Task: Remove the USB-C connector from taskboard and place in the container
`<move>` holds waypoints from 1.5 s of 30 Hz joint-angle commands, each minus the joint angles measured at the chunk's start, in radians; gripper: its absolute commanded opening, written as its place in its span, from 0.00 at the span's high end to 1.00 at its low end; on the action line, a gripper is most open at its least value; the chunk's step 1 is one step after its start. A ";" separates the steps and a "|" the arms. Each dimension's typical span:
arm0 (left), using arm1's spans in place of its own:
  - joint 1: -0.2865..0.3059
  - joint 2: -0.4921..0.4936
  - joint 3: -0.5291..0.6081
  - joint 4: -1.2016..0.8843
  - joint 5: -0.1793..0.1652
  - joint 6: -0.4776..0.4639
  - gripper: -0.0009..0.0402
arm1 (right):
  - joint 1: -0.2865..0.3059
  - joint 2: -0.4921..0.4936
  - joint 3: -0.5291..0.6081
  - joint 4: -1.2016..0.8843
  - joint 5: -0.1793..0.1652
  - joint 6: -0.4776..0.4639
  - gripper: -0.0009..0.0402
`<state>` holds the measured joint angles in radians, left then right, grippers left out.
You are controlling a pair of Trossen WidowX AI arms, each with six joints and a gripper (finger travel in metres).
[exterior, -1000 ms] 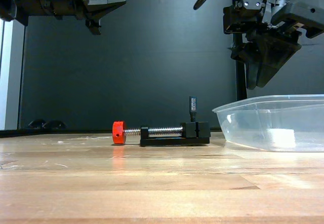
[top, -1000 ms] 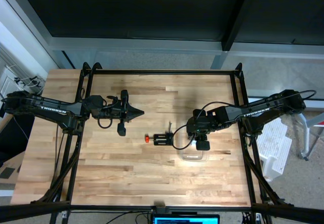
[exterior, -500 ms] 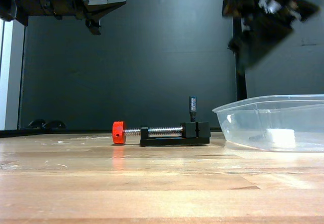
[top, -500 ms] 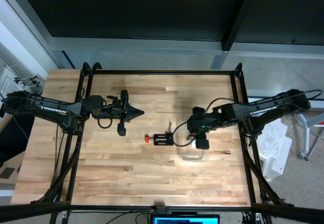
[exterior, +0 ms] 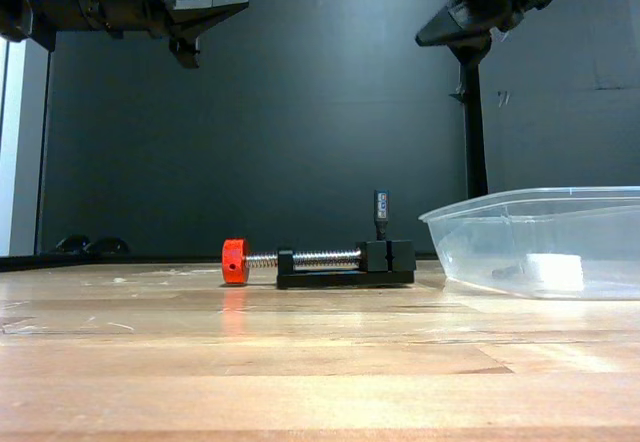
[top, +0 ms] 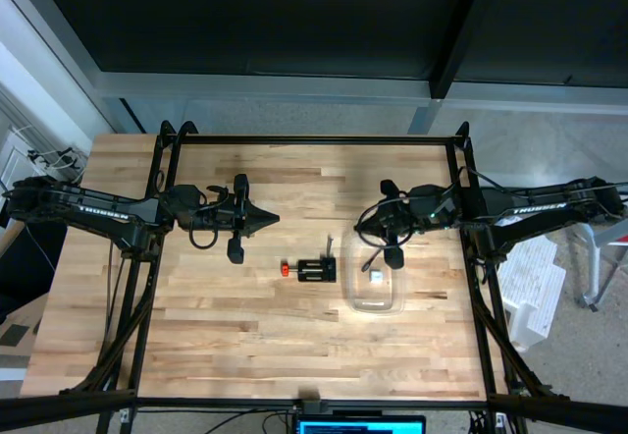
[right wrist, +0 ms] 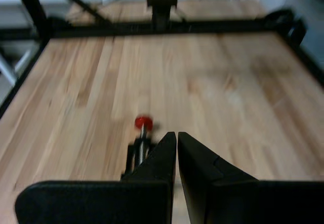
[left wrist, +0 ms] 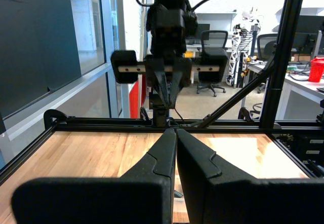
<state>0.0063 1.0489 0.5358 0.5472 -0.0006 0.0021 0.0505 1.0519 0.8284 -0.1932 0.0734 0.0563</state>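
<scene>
The tabletop is made of light wood planks, some pale and some more brown. A black metal frame runs round its edges. Past the far edge there is a grey floor, and in the low view a big dark wall stands behind everything. The left wrist view looks across to a bright room with glass walls and office chairs.

The left gripper hangs high over the left part of the tabletop. It points right, is pressed shut and has nothing in it.

Near the middle lies the taskboard. Its red knob is at the left end and a small post stands up at the right end.

Just to the right sits the container. Inside it is a small white piece. A tiny dark thing lies just left of that piece. It looks like the USB-C connector, but it is too small to be sure.

The right gripper is high up, above and beyond the container. It points left and a bit down. It is closed too, and holds nothing.
</scene>
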 commanded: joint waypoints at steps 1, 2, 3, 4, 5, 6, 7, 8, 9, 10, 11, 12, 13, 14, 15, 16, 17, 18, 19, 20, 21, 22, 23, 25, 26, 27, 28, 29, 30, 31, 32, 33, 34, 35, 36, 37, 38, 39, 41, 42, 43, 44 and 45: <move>0.000 0.000 0.000 0.000 0.000 0.000 0.98 | -0.034 -0.011 -0.033 0.104 -0.051 -0.018 0.98; 0.000 0.000 0.000 0.000 0.000 0.000 0.98 | -0.042 -0.011 -0.042 0.138 -0.061 -0.017 0.98; 0.000 0.000 0.000 0.000 0.000 0.000 0.98 | -0.047 -0.011 -0.052 0.170 -0.066 -0.018 0.98; 0.000 0.000 0.000 0.000 0.000 0.000 0.98 | -0.049 -0.011 -0.063 0.203 -0.066 -0.020 0.98; 0.000 0.000 0.000 0.000 0.000 0.000 0.98 | -0.051 -0.011 -0.075 0.236 -0.066 -0.021 0.98; 0.000 0.000 0.000 0.000 0.000 0.000 0.98 | -0.051 -0.011 -0.086 0.271 -0.066 -0.021 0.98; 0.000 0.000 0.000 0.000 0.000 0.000 0.98 | -0.053 -0.011 -0.097 0.305 -0.066 -0.021 0.98; 0.000 0.000 0.000 0.000 0.000 0.000 0.98 | -0.057 -0.011 -0.108 0.339 -0.066 -0.020 0.98; 0.000 0.000 0.000 0.000 0.000 0.000 0.98 | -0.061 -0.011 -0.120 0.372 -0.066 -0.019 0.98; 0.000 0.000 0.000 0.000 0.000 0.000 0.98 | -0.066 -0.011 -0.130 0.401 -0.066 -0.019 0.98; 0.000 0.000 0.000 0.000 0.000 0.000 0.98 | -0.069 -0.011 -0.139 0.426 -0.066 -0.019 0.98; 0.000 0.000 0.000 0.000 0.000 0.000 0.98 | -0.073 -0.011 -0.148 0.449 -0.066 -0.020 0.98; 0.000 0.000 0.000 0.000 0.000 0.000 0.98 | -0.075 -0.011 -0.153 0.468 -0.066 -0.020 0.98; 0.000 0.000 0.000 0.000 0.000 0.000 0.98 | -0.076 -0.011 -0.158 0.486 -0.065 -0.020 0.98; 0.000 0.000 0.000 0.000 0.000 0.000 0.98 | -0.076 -0.011 -0.163 0.503 -0.065 -0.020 0.98; 0.000 0.000 0.000 0.000 0.000 0.000 0.98 | -0.076 -0.011 -0.166 0.518 -0.065 -0.020 0.98; 0.000 0.000 0.000 0.000 0.000 0.000 0.98 | -0.076 -0.011 -0.168 0.529 -0.064 -0.021 0.98; 0.000 0.000 0.000 0.000 0.000 0.000 0.98 | -0.076 -0.011 -0.171 0.537 -0.064 -0.021 0.98; 0.000 0.000 0.000 0.000 0.000 0.000 0.98 | -0.076 -0.011 -0.176 0.550 -0.066 -0.021 0.98; 0.000 0.000 0.000 0.000 0.000 0.000 0.98 | -0.077 -0.011 -0.183 0.562 -0.067 -0.021 0.98; 0.000 0.000 0.000 0.000 0.000 0.000 0.98 | -0.077 -0.011 -0.192 0.575 -0.070 -0.020 0.98; 0.000 0.000 0.000 0.000 0.000 0.000 0.98 | -0.077 -0.011 -0.200 0.585 -0.076 -0.019 0.98; 0.000 0.000 0.000 0.000 0.000 0.000 0.98 | -0.077 -0.011 -0.209 0.596 -0.077 -0.014 0.98; 0.000 0.000 0.000 0.000 0.000 0.000 0.98 | -0.077 -0.011 -0.227 0.620 -0.079 -0.010 0.98; 0.000 0.000 0.000 0.000 0.000 0.000 0.98 | -0.077 -0.011 -0.233 0.629 -0.083 -0.010 0.98; 0.000 0.000 0.000 0.000 0.000 0.000 0.98 | -0.077 -0.011 -0.237 0.635 -0.089 -0.010 0.98; 0.000 0.000 0.000 0.000 0.000 0.000 0.98 | -0.077 -0.011 -0.238 0.637 -0.094 -0.010 0.98; 0.000 0.000 0.000 0.000 0.000 0.000 0.98 | -0.077 -0.011 -0.238 0.640 -0.094 -0.010 0.98; 0.000 0.000 0.000 0.000 0.000 0.000 0.98 | -0.077 -0.011 -0.238 0.644 -0.096 -0.009 0.98; 0.000 0.000 0.000 0.000 0.000 0.000 0.98 | -0.077 -0.011 -0.238 0.648 -0.098 -0.009 0.98; 0.000 0.000 0.000 0.000 0.000 0.000 0.98 | -0.077 -0.011 -0.238 0.651 -0.101 -0.009 0.98; 0.000 0.000 0.000 0.000 0.000 0.000 0.98 | -0.077 -0.011 -0.238 0.652 -0.101 -0.010 0.98; 0.000 0.000 0.000 0.000 0.000 0.000 0.98 | -0.077 -0.011 -0.238 0.652 -0.101 -0.010 0.98; 0.000 0.000 0.000 0.000 0.000 0.000 0.98 | -0.077 -0.011 -0.238 0.652 -0.100 -0.010 0.98; 0.000 0.000 0.000 0.000 0.000 0.000 0.98 | -0.077 -0.011 -0.239 0.652 -0.100 -0.010 0.98; 0.000 0.000 0.000 0.000 0.000 0.000 0.98 | -0.077 -0.011 -0.239 0.652 -0.100 -0.010 0.98; 0.000 0.000 0.000 0.000 0.000 0.000 0.98 | -0.077 -0.011 -0.239 0.652 -0.100 -0.010 0.98; 0.000 0.000 0.000 0.000 0.000 0.000 0.98 | -0.077 -0.011 -0.239 0.652 -0.100 -0.010 0.98; 0.000 0.000 0.000 0.000 0.000 0.000 0.98 | -0.077 -0.011 -0.239 0.652 -0.100 -0.011 0.98; 0.000 0.000 0.000 0.000 0.000 0.000 0.98 | -0.077 -0.011 -0.239 0.652 -0.100 -0.011 0.98; 0.000 0.000 0.000 0.000 0.000 0.000 0.98 | -0.077 -0.011 -0.239 0.652 -0.100 -0.011 0.98; 0.000 0.000 0.000 0.000 0.000 0.000 0.98 | -0.077 -0.011 -0.239 0.652 -0.100 -0.012 0.98; 0.000 0.000 0.000 0.000 0.000 0.000 0.98 | -0.077 -0.011 -0.239 0.652 -0.100 -0.012 0.98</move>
<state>0.0063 1.0489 0.5358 0.5472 -0.0006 0.0021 -0.0265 1.0405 0.5892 0.4580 -0.0269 0.0460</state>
